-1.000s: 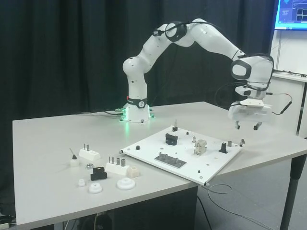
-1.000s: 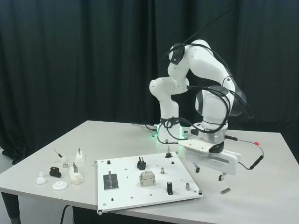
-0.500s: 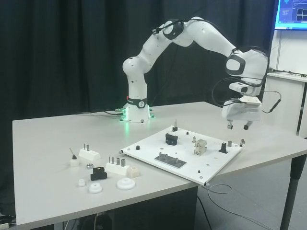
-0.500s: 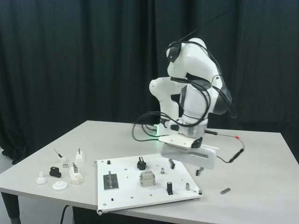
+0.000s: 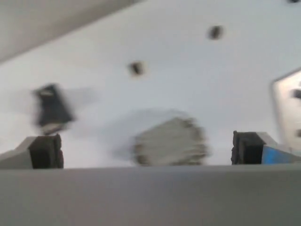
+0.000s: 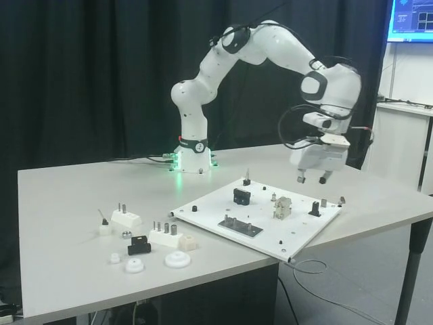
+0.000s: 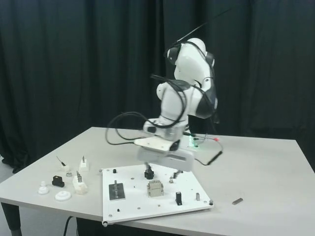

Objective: Pick round peg 4.

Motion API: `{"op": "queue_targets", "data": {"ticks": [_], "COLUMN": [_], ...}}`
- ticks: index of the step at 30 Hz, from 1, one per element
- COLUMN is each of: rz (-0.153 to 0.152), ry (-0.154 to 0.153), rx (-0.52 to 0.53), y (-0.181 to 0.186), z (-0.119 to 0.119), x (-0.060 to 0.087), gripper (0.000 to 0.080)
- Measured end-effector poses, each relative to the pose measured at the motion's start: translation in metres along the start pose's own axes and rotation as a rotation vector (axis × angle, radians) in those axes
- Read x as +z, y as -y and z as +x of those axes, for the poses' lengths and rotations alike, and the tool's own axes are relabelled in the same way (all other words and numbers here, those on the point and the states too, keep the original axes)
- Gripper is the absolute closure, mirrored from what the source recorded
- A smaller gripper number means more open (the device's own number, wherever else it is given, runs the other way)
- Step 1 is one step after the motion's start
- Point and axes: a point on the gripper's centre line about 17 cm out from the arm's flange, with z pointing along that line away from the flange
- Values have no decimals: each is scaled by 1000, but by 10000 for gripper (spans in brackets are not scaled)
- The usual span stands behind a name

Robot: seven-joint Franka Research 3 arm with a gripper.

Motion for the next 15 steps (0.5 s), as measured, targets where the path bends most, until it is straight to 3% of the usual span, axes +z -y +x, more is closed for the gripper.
{"op": "queue_targets", "data": {"ticks": [9, 15], "rz": [-11, 14], "ry": [25, 44], "rx": [-96, -144], "y": [-85, -128], "z": [-6, -14], "x": [10, 23], "gripper": [3, 3]}}
